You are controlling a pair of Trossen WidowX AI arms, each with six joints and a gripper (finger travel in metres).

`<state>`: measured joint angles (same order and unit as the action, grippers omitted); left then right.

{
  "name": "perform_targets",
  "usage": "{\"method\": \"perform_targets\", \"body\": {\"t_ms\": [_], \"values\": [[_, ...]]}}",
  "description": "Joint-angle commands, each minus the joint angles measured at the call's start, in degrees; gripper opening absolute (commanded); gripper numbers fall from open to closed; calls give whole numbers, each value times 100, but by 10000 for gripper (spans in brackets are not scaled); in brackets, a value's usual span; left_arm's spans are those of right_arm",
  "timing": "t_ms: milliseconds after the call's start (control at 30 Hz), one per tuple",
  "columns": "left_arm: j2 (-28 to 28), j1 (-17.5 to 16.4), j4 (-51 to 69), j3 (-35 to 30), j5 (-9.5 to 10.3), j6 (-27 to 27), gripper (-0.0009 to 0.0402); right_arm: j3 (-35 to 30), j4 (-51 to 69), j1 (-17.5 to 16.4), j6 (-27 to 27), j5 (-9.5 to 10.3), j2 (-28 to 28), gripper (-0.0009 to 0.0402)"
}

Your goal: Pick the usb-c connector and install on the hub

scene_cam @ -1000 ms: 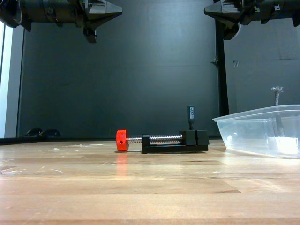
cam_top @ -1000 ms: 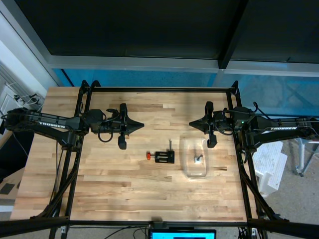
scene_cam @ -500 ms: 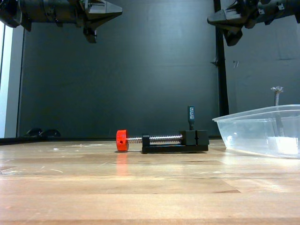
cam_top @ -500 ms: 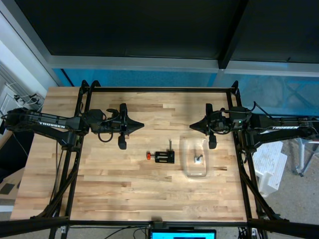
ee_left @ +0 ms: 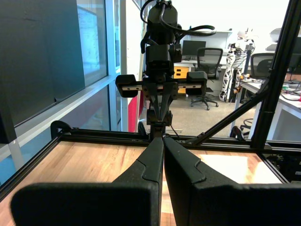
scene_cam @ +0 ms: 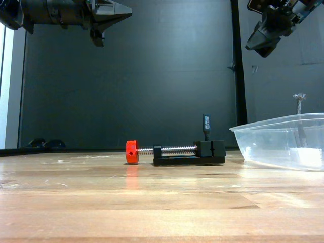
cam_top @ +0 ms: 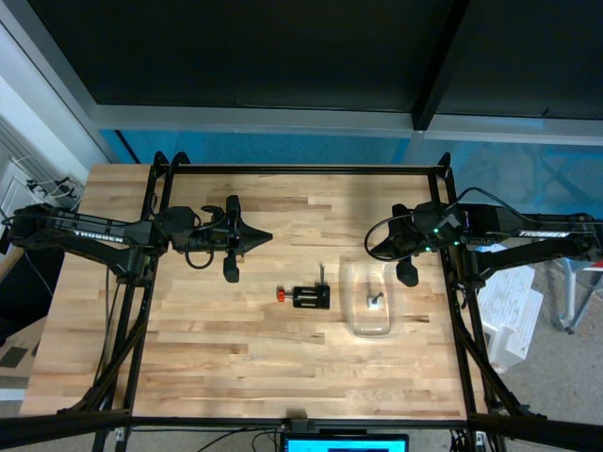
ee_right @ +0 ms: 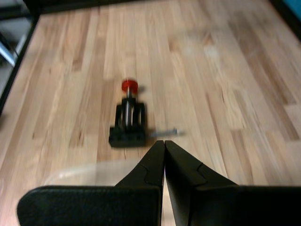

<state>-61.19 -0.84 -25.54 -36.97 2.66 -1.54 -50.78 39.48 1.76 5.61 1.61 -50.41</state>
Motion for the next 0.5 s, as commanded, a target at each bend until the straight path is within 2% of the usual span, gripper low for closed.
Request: {"method": "perform_targets", "body": {"t_ms": [33, 233, 500], "values": [[-2, 0, -2, 0, -2, 0, 0, -195, 420, -26, -9, 0, -92, 0], [-2, -2, 0, 0, -2, 0, 0, -584, 1412, -90, -42, 13, -481, 0], [-2, 0, 0, 0, -2, 0, 0, -850, 2092, -496, -26, 7, -833, 0]]}}
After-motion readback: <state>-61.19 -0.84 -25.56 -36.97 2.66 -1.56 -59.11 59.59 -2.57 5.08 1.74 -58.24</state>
